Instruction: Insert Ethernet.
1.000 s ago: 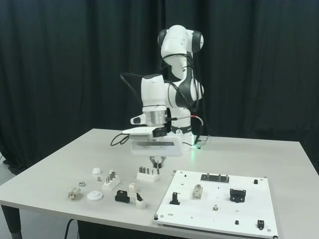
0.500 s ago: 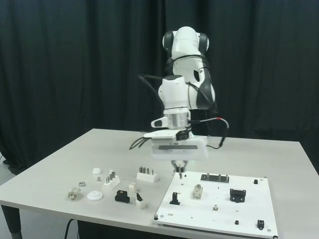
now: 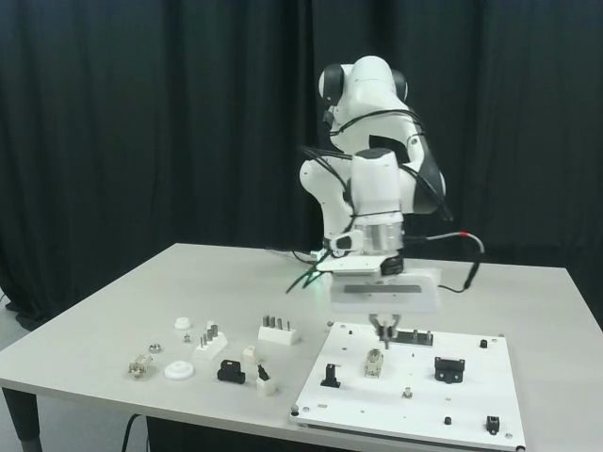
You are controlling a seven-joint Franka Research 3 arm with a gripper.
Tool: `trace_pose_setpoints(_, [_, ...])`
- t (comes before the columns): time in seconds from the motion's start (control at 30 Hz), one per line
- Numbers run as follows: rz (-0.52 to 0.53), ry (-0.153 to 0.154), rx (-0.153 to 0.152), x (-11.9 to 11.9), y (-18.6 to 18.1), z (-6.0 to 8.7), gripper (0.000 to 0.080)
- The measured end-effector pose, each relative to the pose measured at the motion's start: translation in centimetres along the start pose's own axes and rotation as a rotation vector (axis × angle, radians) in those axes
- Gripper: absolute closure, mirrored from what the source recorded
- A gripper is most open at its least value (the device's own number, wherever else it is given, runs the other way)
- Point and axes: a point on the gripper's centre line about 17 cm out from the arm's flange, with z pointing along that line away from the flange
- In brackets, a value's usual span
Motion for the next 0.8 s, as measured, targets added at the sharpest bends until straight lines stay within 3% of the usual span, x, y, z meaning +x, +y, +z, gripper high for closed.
trace_pose_setpoints(0.33, [0.013,-0.008,-0.004,-0.9,-4.9,1.6,0.0729])
trace_pose_setpoints(0.8, [0.024,0.006,0.003,-2.0,-12.2,3.1,0.0729])
